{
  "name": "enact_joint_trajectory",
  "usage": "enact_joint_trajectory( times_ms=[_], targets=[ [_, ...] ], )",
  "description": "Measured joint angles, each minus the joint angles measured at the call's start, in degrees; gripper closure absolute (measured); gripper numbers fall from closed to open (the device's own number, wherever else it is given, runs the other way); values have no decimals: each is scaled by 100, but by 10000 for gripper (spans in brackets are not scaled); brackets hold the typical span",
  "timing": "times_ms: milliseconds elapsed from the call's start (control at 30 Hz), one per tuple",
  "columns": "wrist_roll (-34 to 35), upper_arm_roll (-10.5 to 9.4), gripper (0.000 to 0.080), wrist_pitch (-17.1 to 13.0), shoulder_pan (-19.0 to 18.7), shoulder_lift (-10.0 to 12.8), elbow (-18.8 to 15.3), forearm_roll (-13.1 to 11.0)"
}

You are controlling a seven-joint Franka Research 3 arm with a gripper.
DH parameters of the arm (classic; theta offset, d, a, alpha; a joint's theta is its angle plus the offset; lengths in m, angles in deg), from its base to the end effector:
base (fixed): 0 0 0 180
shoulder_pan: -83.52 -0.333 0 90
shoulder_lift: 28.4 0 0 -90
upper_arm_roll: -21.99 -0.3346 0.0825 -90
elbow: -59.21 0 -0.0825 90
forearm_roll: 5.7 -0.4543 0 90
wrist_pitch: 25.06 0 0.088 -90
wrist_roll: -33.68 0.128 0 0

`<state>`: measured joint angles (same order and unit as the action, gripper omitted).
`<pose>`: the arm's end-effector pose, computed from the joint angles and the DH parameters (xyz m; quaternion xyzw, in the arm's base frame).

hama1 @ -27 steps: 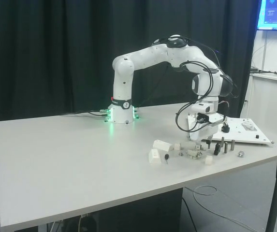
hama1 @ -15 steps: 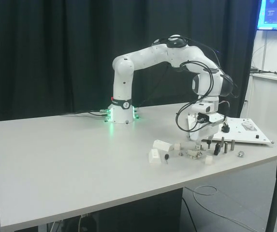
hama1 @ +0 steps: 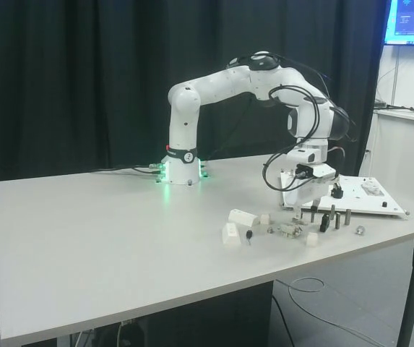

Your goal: Remove round peg 2.

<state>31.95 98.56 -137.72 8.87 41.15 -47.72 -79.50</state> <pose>0.6763 0.1128 0.1930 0.9744 -0.2213 0.0396 0.0072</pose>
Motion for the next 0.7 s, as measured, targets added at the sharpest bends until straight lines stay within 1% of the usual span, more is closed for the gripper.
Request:
enact_joint_trajectory(
  times_ms=[400,700],
  targets=[
    [0,229,3,255,-14,0,9,52],
    [0,294,3,363,-18,0,46,125]
  ],
)
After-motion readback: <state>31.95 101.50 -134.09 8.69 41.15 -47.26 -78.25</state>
